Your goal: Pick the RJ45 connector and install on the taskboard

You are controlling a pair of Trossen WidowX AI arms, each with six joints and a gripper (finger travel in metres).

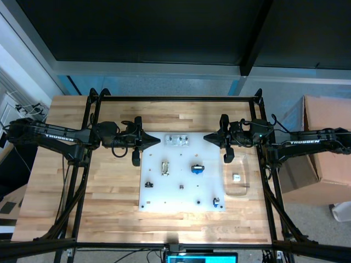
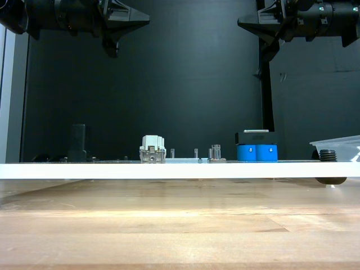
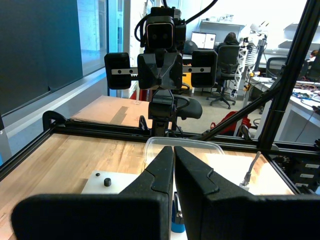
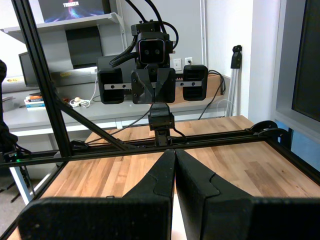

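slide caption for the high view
Left gripper and right gripper, shut, face each other above the far edge of the board; the connector appears seated in the blue jack.

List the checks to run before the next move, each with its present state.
1. Right gripper empty: ok, shut on nothing, raised over the white board's far right corner.
2. Left gripper clear: ok, shut, raised over the board's far left corner.
3. White block in the clear tray bare: cannot tell.
4. Connector in the blue jack: cannot tell; a grey cable stands near the tray.
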